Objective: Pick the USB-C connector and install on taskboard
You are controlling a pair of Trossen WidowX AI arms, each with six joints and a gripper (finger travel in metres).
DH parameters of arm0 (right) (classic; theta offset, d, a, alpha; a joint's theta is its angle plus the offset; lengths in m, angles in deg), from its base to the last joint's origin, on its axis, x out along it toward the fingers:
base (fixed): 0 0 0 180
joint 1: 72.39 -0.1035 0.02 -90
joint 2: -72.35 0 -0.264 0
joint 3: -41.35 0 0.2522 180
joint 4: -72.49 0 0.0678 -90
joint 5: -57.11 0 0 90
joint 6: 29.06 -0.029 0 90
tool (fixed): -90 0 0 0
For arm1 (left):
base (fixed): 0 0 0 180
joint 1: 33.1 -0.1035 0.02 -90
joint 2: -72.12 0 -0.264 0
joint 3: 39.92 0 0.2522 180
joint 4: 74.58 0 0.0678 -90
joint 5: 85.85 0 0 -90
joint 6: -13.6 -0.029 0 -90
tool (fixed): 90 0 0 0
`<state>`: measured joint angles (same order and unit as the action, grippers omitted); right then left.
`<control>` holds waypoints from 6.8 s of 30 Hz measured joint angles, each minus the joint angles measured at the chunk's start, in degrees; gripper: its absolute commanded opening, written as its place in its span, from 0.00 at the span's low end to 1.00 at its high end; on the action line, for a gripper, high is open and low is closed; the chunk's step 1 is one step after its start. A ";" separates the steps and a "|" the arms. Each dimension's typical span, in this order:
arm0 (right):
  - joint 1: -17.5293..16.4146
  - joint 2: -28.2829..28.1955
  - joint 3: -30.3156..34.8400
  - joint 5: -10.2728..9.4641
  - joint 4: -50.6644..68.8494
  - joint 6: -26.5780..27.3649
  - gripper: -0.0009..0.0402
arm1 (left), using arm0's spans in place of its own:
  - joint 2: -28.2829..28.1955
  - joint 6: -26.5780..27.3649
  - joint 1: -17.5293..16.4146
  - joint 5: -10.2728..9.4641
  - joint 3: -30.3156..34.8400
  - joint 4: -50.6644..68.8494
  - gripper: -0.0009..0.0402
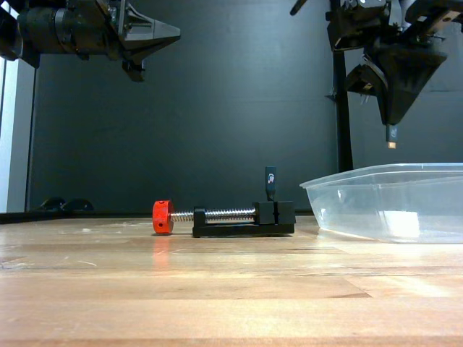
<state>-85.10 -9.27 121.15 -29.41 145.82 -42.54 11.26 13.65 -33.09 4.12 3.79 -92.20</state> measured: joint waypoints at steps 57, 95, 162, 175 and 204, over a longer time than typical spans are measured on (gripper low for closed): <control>2.47 -30.91 33.99 2.97 5.92 -0.07 0.02 | 0.00 -0.02 0.00 -0.02 -0.02 0.02 0.02; 2.64 -33.40 36.41 4.07 7.28 -1.38 0.02 | 0.02 -0.02 0.00 0.00 -0.02 0.00 0.02; 2.62 -33.38 34.64 2.69 5.81 1.03 0.02 | 0.00 -0.02 0.00 -0.02 -0.02 0.02 0.02; 2.75 -33.27 33.64 2.71 4.79 2.38 0.02 | 0.00 -0.02 0.00 0.00 -0.02 0.02 0.02; 3.30 -31.95 30.73 2.34 1.31 3.93 0.20 | 0.00 0.00 0.00 0.00 0.00 0.02 0.02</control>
<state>-81.80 -41.23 151.88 -27.07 147.13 -38.60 11.26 13.65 -33.09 4.12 3.79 -92.18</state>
